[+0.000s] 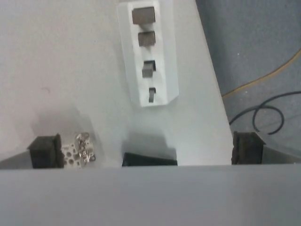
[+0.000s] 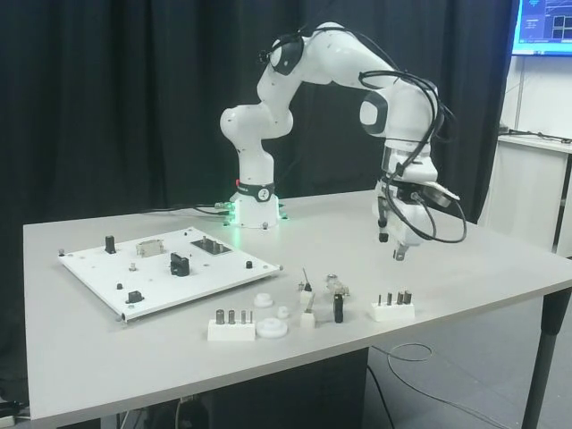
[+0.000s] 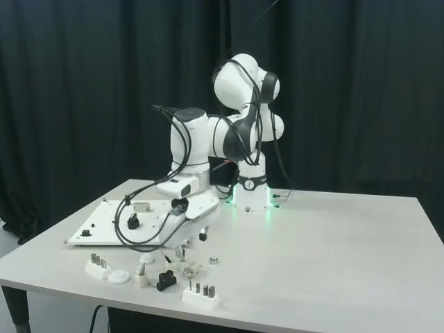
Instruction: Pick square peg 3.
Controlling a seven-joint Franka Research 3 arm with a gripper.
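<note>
Above the peg holder (image 2: 394, 309), the hand (image 2: 391, 247) hangs wide open, empty.

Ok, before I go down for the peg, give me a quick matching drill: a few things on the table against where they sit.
Things:
1. white holder with square pegs
2. white holder with round pegs
3. white board
4. gripper

Places:
A. in the air, above the table, nothing held
B. near the table's front edge, below the gripper
C. on the table, on the far side of the arm's base from the gripper
D. front edge, beside the white gears

Pairs: 1-B, 2-D, 3-C, 4-A
</note>
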